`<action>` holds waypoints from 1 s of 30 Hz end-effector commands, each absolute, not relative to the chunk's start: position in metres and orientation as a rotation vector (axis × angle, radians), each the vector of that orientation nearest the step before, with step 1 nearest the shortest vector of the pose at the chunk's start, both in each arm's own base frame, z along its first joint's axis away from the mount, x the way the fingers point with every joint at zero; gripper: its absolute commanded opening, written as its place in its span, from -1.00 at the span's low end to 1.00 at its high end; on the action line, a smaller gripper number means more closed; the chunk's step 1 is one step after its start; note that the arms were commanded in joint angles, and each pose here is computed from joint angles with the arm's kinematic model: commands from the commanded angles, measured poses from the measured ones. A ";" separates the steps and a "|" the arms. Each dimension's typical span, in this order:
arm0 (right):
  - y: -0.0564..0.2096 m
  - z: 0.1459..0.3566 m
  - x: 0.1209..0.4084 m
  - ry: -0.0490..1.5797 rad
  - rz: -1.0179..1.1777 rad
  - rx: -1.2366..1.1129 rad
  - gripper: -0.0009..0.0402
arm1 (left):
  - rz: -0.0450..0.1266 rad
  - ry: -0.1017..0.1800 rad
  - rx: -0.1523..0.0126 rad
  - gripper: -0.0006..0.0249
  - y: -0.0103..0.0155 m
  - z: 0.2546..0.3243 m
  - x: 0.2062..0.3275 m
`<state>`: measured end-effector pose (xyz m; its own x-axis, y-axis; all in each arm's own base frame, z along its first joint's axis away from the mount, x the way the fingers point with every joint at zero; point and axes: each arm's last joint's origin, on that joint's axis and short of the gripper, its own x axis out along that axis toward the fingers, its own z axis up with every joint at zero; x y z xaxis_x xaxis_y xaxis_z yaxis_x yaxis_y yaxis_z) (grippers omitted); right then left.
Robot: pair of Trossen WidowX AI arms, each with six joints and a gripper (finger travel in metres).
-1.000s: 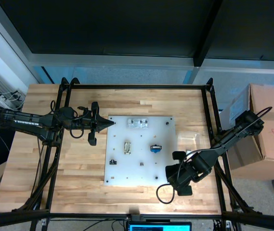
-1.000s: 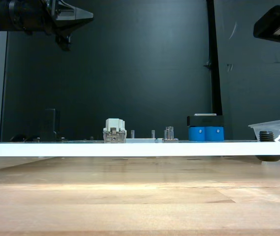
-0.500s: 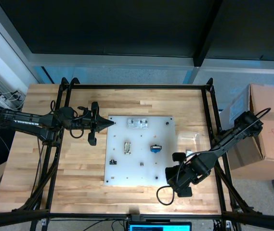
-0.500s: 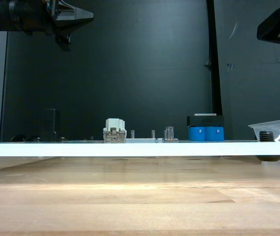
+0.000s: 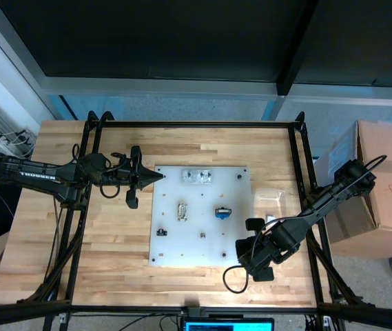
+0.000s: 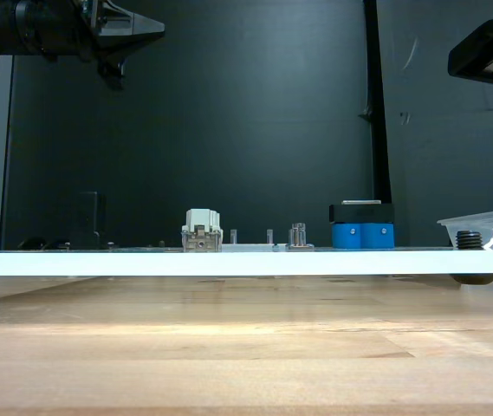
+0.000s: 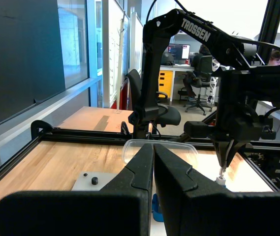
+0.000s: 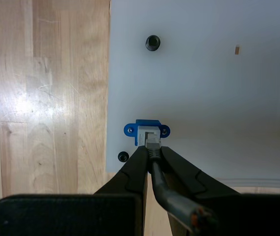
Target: Pick the RJ45 connector and install on the taskboard
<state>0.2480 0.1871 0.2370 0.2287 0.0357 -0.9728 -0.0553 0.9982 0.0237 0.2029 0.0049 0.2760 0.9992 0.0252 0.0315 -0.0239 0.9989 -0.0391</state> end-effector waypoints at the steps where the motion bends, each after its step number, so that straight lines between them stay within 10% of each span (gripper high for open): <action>1: 0.187 0.235 0.248 1.339 0.062 -0.017 -0.96 | 0.025 -0.032 -0.038 -0.95 0.0049 0.2760 0.203; 30: 0.186 0.231 0.247 1.353 0.055 -0.024 -0.96 | 0.024 -0.032 -0.038 -0.95 0.0049 0.2760 0.203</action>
